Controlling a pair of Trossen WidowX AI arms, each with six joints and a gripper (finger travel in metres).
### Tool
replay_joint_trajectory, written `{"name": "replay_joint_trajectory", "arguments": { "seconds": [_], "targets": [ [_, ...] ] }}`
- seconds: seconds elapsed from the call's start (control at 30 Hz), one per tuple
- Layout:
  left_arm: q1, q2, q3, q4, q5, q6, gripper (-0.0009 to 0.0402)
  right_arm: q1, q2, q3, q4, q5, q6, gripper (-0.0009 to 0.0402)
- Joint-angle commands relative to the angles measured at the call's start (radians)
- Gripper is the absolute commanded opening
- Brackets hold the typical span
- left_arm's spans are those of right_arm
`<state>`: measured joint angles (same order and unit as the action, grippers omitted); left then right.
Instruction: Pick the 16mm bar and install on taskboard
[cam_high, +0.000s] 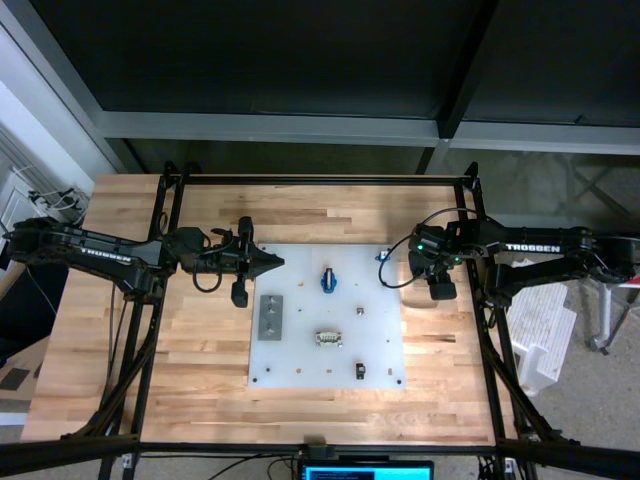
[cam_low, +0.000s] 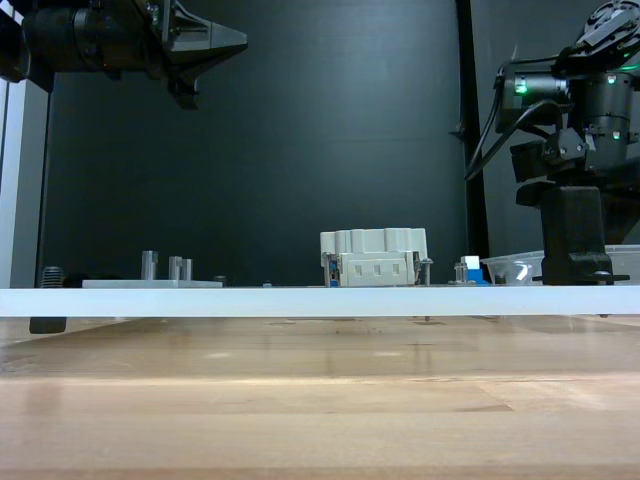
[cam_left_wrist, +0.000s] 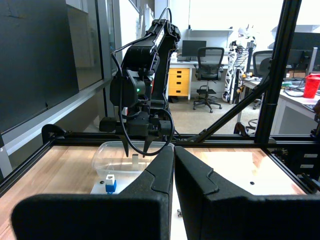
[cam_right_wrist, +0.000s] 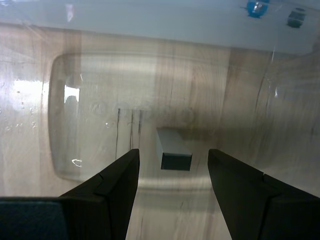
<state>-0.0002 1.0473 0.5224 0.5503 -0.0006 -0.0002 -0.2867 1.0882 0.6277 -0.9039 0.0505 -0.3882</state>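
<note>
Bare worktop (cam_high: 180, 390) runs along the near edge and down both sides of the taskboard (cam_high: 300, 365), leaving open room all round. On the board a pale connector (cam_high: 328, 340) stands nearest, the grey holed block (cam_high: 271, 313) is to its left and the blue fitting (cam_high: 329, 281) is farther back. My left gripper (cam_high: 272, 262) hovers high over the board's far left corner, fingers together. My right gripper (cam_high: 441, 290) points down into the clear tray (cam_right_wrist: 55, 100) beside the board's far right corner. Its fingers are apart, and the bar (cam_right_wrist: 174, 148) sits on the tray floor between them, a gap on either side.
</note>
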Motion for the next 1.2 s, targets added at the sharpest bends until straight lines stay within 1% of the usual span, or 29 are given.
{"name": "replay_joint_trajectory", "arguments": {
  "seconds": [0.03,0.27,0.77,0.97,1.2],
  "targets": [
    [0.0,0.0,0.0,0.0,0.0,0.0,0.0,0.0,0.001,-0.006,0.004,0.001,-0.004,0.019],
    [0.0,0.0,0.0,0.0,0.0,0.0,0.0,-0.002,0.036,-0.013,0.016,0.001,-0.006,0.019],
    [0.0,0.0,0.0,0.0,0.0,0.0,0.0,-0.01,0.061,-0.026,0.056,0.001,-0.013,0.0186],
    [0.0,0.0,0.0,0.0,0.0,0.0,0.0,-0.013,0.06,-0.026,0.056,0.001,-0.013,0.016],
    [0.0,0.0,0.0,0.0,0.0,0.0,0.0,-0.015,0.06,-0.026,0.056,0.002,-0.013,0.0113]
  ]
}}
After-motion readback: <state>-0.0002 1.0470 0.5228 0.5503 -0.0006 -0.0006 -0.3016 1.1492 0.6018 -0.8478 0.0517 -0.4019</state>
